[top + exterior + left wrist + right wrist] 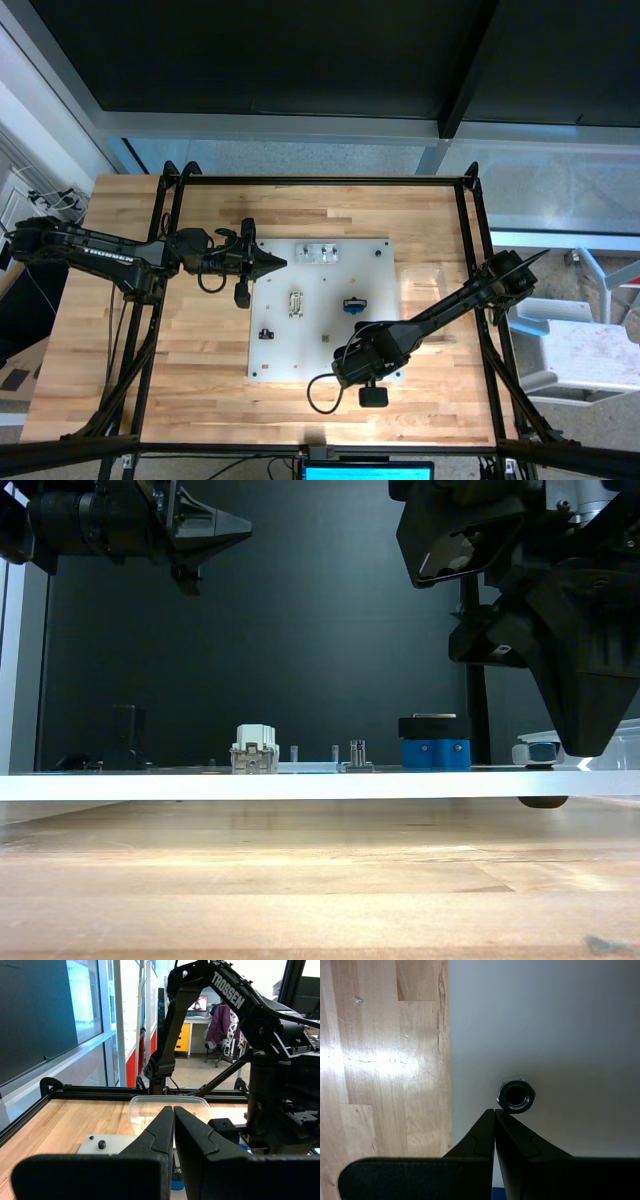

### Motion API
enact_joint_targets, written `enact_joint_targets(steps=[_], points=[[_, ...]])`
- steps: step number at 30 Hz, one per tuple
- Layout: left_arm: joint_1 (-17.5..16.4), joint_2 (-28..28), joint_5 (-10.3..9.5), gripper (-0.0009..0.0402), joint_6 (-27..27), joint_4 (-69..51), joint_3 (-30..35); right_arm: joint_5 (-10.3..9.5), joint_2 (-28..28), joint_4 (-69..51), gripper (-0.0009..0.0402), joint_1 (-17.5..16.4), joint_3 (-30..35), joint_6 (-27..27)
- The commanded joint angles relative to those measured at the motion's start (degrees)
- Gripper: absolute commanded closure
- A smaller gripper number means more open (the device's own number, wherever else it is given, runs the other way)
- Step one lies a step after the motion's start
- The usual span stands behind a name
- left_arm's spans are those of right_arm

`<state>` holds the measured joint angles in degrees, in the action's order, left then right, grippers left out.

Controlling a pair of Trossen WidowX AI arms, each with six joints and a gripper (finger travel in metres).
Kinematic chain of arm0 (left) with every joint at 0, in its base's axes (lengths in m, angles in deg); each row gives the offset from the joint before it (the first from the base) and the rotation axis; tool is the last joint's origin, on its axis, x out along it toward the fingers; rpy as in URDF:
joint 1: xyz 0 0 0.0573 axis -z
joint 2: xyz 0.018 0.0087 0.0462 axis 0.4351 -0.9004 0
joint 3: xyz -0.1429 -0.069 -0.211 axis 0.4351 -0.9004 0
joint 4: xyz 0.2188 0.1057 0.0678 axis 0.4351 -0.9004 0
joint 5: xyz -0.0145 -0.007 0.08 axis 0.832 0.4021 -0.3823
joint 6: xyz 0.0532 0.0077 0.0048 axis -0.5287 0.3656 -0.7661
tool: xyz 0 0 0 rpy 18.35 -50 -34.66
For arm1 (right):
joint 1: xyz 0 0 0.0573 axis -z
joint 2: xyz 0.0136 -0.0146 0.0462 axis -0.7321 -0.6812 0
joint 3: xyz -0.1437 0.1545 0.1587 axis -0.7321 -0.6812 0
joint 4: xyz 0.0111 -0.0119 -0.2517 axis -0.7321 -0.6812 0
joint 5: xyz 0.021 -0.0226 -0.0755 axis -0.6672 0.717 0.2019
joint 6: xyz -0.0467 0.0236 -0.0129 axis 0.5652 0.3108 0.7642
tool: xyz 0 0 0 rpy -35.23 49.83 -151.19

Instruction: Unfasten the M12 fastener and place in the container

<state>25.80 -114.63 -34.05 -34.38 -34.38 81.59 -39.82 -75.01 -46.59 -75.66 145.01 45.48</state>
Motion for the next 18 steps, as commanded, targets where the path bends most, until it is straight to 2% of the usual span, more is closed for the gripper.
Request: enact_joint_targets(steps=[1,6,7,9,10,11,15,18], points=[[0.0,0.0,0.00,0.0393,0.0,0.0,0.0,0.50,0.0,0.1,0.0393,0.0,0.0,0.0],[0.0,0.0,0.00,0.0393,0.0,0.0,0.0,2.12,0.0,-0.1,0.0393,0.0,0.0,0.0],[0.0,0.0,0.00,0.0393,0.0,0.0,0.0,4.48,0.0,-0.9,0.0393,0.0,0.0,-0.2],[0.0,0.0,0.00,0.0393,0.0,0.0,0.0,11.41,0.5,-4.3,0.0393,0.0,0.0,-1.7],[0.0,0.0,0.00,0.0393,0.0,0.0,0.0,13.92,0.8,-6.2,0.0393,0.0,0.0,-1.9],[0.0,0.0,0.00,0.0393,0.0,0.0,0.0,15.37,1.0,-7.8,0.0393,0.0,0.0,-2.2],[0.0,0.0,0.00,0.0393,0.0,0.0,0.0,15.56,1.8,-9.9,0.0393,-0.1,0.0,-2.5],[0.0,0.0,0.00,0.0393,0.0,0.0,0.0,14.51,2.5,-9.8,0.0393,-0.1,0.0,-3.4]])
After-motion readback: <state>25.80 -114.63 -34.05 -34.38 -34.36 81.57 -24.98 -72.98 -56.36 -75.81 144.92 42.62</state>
